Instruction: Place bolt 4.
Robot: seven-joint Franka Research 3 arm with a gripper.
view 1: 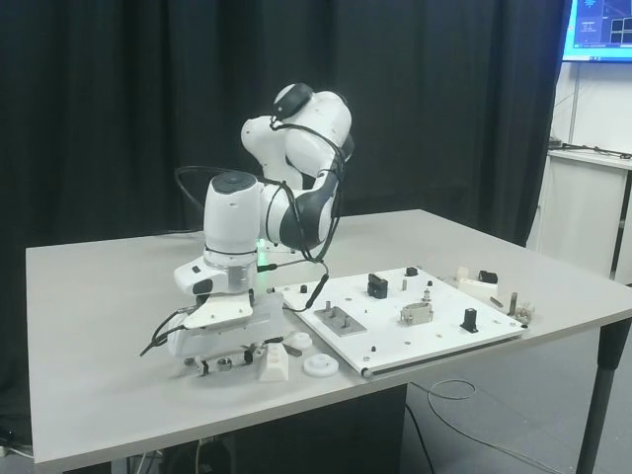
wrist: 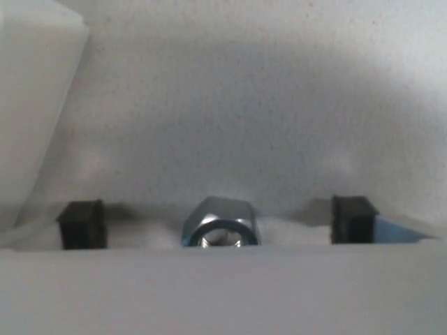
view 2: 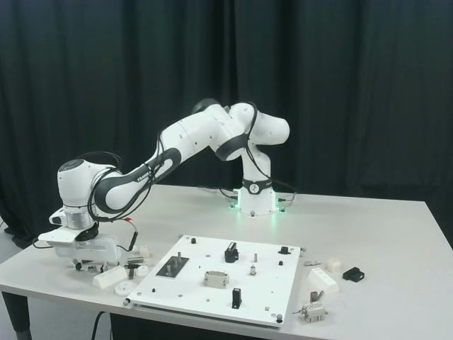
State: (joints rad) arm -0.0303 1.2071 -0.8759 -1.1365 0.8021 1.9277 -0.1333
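In the wrist view a shiny hex-headed bolt (wrist: 220,225) rests on the grey table between my two black fingertips (wrist: 82,223). My gripper (wrist: 216,225) is open, and each finger stands well apart from the bolt without touching it. In the first room view the gripper (view 1: 223,362) hangs low over the table's front left area, left of the white assembly board (view 1: 434,341). The second room view shows the gripper (view 2: 85,265) down at table level. The bolt is too small to make out in either room view.
A white block (view 1: 273,364) and a white gear (view 1: 320,366) lie just right of the gripper. The block's edge (wrist: 35,105) shows close beside one finger. The board carries black and metal fixtures (view 1: 376,286). More loose parts (view 2: 324,279) lie beyond its far end.
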